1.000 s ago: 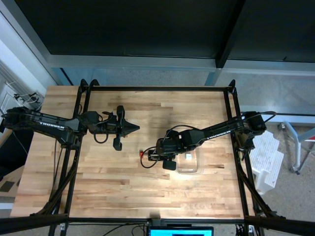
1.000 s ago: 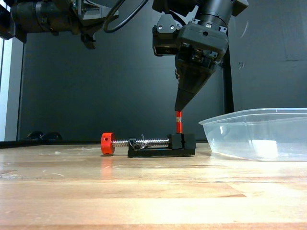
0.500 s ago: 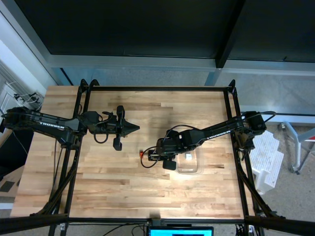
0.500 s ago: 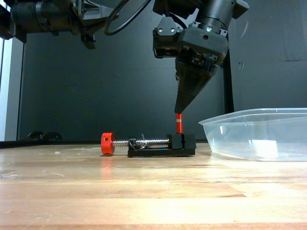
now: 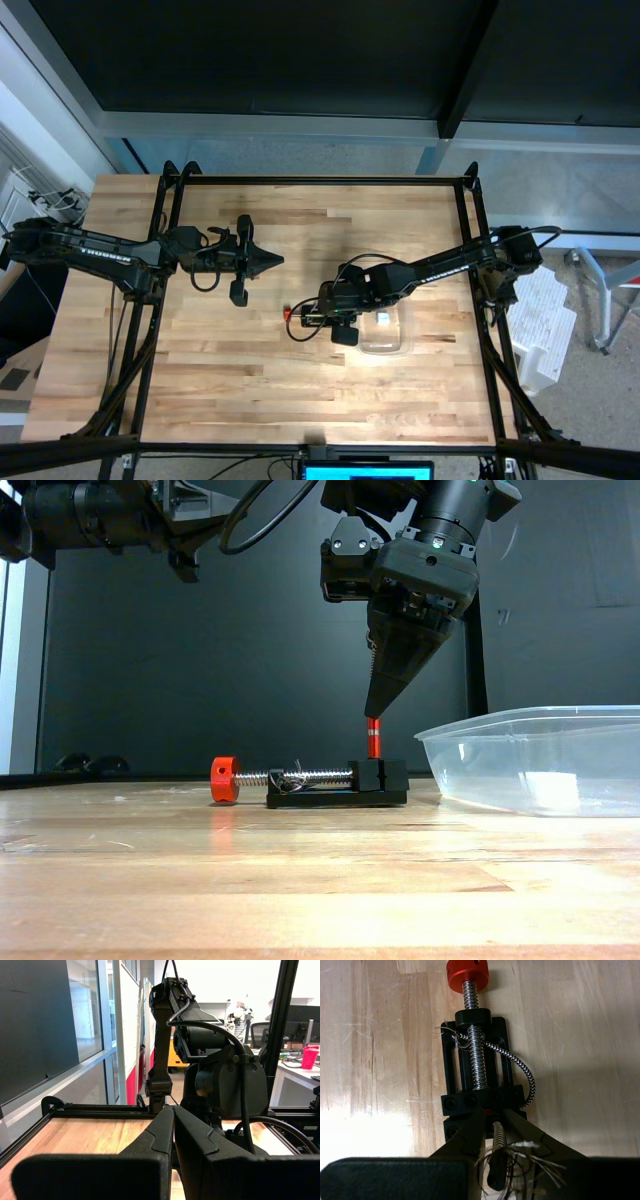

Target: Pick the RCA connector and install on taskboard

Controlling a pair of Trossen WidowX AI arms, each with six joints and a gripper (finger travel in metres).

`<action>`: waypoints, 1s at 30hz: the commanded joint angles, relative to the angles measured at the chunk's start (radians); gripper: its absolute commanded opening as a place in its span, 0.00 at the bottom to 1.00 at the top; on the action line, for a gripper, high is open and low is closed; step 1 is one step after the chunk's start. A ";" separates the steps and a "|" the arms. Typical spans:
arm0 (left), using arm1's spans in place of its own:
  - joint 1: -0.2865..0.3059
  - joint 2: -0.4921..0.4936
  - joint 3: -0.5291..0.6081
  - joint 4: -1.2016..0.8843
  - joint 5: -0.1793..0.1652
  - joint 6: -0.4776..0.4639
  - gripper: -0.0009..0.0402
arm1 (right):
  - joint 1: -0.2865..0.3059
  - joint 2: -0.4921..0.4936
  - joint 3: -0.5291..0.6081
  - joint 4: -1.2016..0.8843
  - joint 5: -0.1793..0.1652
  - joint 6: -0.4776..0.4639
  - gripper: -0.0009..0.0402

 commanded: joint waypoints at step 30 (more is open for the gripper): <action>0.000 0.000 0.000 0.000 0.000 0.000 0.02 | 0.001 -0.086 0.018 -0.060 -0.008 -0.014 0.43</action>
